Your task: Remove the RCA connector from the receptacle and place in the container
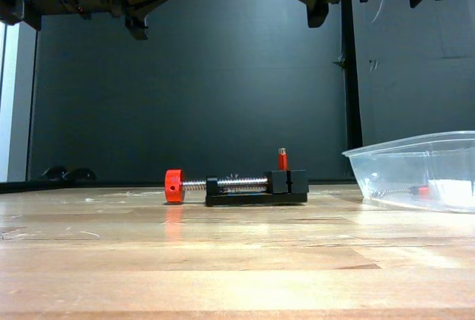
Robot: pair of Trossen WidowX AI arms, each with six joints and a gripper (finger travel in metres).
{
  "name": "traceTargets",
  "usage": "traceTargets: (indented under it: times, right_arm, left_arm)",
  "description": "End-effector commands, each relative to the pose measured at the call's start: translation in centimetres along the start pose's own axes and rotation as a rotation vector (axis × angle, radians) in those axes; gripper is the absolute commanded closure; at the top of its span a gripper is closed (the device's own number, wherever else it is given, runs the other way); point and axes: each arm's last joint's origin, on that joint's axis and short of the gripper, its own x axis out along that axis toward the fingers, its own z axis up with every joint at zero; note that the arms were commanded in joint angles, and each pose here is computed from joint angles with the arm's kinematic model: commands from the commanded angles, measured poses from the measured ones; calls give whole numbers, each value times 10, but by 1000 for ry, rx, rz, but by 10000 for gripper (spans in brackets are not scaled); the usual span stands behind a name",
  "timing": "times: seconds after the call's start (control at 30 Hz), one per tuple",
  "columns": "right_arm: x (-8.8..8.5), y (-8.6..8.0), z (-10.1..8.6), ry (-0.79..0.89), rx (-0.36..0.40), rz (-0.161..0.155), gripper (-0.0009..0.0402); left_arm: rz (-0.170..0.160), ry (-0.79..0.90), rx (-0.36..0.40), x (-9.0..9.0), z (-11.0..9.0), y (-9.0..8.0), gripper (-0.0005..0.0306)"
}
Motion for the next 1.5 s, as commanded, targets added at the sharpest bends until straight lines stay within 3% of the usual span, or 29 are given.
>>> traceTargets:
  times: [0.03, 0.17, 1.5]
  right_arm:
    - [0, 2, -1, 3, 4, 9, 393]
    - [0, 4, -2, 7, 0, 55, 393]
    - [-5, 6, -7, -19, -15, 64, 393]
  left_arm:
    - [0, 0, 0, 0, 0, 0, 300]
    - [0, 0, 0, 0, 0, 0, 300]
    - [0, 0, 0, 0, 0, 0, 300]
